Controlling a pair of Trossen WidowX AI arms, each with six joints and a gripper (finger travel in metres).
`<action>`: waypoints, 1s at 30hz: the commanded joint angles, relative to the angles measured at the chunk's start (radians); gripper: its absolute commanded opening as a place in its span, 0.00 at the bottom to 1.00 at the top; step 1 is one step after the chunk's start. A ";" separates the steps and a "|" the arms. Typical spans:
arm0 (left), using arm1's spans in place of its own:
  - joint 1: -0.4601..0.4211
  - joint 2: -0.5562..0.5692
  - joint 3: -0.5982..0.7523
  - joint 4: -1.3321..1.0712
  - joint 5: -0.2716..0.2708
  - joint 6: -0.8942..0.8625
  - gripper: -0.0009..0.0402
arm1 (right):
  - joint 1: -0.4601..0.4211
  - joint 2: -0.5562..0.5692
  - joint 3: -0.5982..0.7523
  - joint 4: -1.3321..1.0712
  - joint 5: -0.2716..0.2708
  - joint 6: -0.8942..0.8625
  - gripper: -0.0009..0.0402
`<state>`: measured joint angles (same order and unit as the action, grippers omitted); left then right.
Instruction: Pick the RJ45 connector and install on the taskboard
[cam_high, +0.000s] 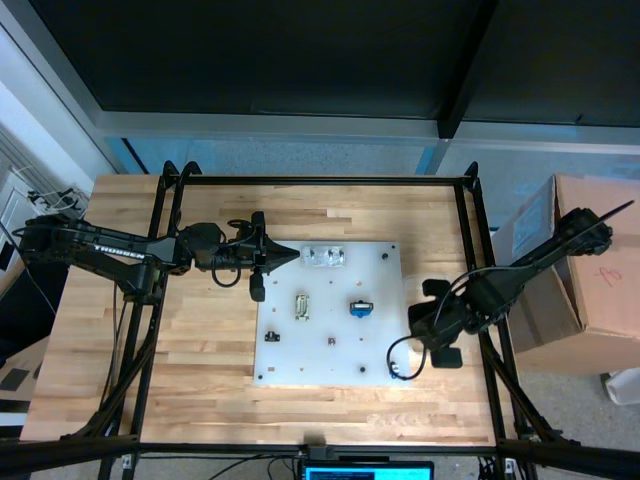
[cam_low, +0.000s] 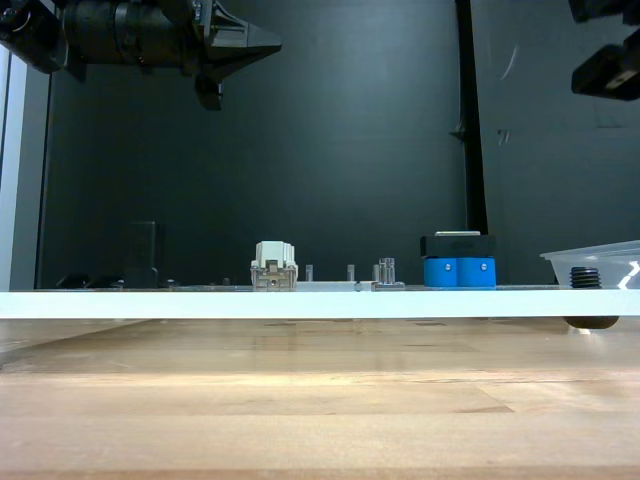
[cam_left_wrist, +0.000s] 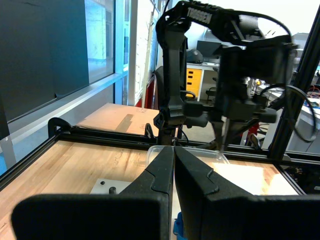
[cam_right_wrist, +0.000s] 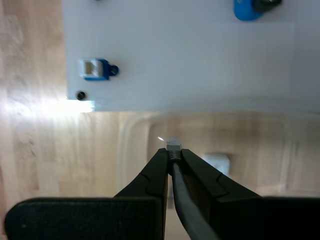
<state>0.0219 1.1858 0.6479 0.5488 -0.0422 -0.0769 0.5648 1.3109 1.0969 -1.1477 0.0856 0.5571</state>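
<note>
The right end effector (cam_right_wrist: 173, 154) is clamped on the RJ45 connector (cam_right_wrist: 173, 144), whose pale tip shows just past the fingertips; its black cable (cam_right_wrist: 181, 200) runs back between them. The connector hangs over a clear tray (cam_right_wrist: 131, 131) at 3 o'clock of the white taskboard (cam_high: 300, 350), clear of any seat. The left end effector (cam_high: 293, 256), fingers pressed together on nothing, hovers high over the board's 10 o'clock corner, above the wooden worktop (cam_high: 200, 340).

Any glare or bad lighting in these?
Right wrist view: glare on the table by the taskboard corner; right gripper, over the clear tray, shut on the RJ45 connector. Low view: left gripper, shut, high above the taskboard, silhouetted against black.
</note>
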 joint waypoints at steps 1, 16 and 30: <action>0.000 0.000 0.000 0.000 0.000 0.000 0.02 | 0.028 0.058 0.047 0.018 0.001 0.016 0.02; 0.000 0.000 0.000 0.000 0.000 0.000 0.02 | 0.118 0.252 0.172 0.098 0.001 0.086 0.02; 0.000 0.000 0.000 0.000 0.000 0.000 0.02 | 0.121 0.317 0.170 0.147 0.027 0.085 0.02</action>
<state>0.0219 1.1858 0.6479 0.5484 -0.0425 -0.0765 0.6861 1.6257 1.2682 -1.0019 0.1123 0.6434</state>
